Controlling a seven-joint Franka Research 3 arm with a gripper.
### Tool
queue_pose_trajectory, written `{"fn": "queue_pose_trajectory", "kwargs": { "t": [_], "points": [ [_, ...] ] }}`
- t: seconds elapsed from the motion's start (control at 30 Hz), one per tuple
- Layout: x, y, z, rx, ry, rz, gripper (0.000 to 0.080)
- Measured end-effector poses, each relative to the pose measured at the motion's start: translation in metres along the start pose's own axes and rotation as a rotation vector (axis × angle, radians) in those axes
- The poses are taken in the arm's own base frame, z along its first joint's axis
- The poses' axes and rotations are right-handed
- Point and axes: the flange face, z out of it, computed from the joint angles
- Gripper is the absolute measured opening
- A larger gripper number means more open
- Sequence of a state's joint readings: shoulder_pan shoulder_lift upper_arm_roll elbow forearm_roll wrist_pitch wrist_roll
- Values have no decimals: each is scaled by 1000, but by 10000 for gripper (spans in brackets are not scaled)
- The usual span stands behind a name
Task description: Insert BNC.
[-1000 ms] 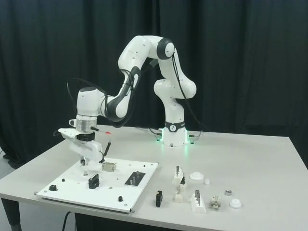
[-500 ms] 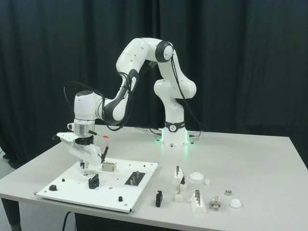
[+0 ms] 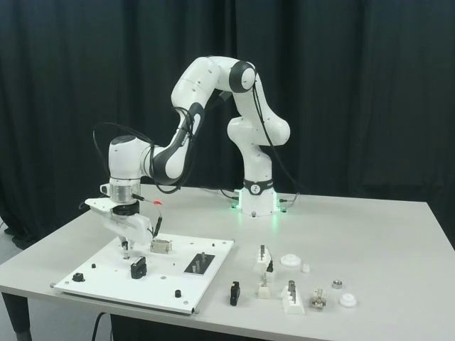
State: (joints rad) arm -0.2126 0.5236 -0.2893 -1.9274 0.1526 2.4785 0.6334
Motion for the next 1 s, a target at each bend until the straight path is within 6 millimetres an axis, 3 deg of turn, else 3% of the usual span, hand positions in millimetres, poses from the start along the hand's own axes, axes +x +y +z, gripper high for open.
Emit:
{"fn": "queue_pose_trajectory", "kwargs": {
  "t": [1.0],
  "points": [
    [-1, 3, 10, 3, -21, -10, 126]
  ]
}}
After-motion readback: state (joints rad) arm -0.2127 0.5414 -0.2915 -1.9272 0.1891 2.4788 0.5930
